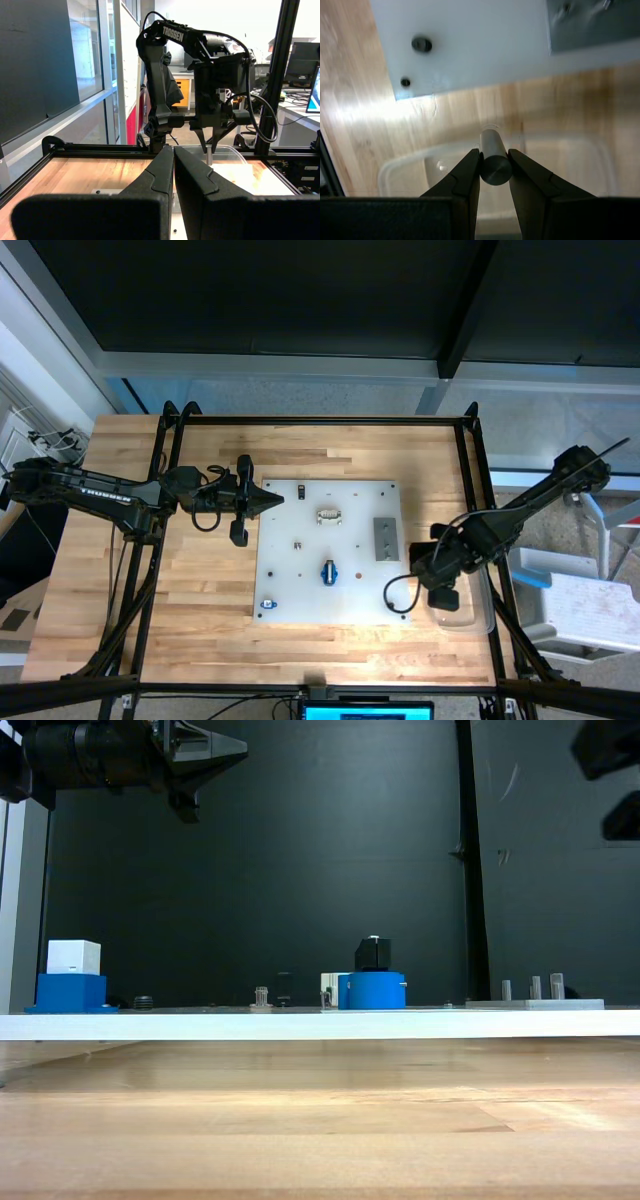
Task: Pick the 16mm cylinder and place it in the container
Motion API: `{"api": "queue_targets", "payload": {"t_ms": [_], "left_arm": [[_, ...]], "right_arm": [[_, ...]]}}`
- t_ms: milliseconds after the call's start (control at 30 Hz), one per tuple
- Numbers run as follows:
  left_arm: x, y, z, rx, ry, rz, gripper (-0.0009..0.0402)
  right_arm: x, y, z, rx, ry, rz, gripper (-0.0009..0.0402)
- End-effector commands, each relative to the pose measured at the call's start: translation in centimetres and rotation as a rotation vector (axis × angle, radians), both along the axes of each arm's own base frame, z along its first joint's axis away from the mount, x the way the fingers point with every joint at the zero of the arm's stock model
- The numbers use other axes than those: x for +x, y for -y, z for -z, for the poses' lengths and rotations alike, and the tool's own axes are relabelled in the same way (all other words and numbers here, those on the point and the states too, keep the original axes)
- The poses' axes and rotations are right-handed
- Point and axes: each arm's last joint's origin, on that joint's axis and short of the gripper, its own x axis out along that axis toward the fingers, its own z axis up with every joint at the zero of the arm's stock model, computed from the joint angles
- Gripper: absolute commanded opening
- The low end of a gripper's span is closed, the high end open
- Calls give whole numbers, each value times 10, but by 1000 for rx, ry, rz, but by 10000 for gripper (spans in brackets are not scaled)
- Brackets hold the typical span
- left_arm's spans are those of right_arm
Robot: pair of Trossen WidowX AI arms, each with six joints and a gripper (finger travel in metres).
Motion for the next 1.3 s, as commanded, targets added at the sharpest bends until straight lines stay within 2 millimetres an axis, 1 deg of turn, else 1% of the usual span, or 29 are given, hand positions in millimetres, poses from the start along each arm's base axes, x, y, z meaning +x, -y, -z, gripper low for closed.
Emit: {"api": "queue_targets", "payload": {"t_ms": [33,233,333,767,900,1133,1300], "left_arm": [[0,0,0,0,0,0,0],[0,0,0,0,0,0,0],[0,0,0,0,0,0,0],[0,0,0,0,0,0,0],[0,0,0,0,0,0,0],[0,0,0,0,0,0,0],[0,0,0,0,-1,0,0]], "right_arm": [[-10,0,3,17,-10,7,34],[-23,2,12,80,-81,12,34],[-26,1,17,77,-95,2,34],[-24,-6,49,218,-75,-18,34],[-25,-6,57,231,-79,0,34],[-26,-6,66,263,-87,7,34],[-26,-6,66,263,-86,8,34]]}}
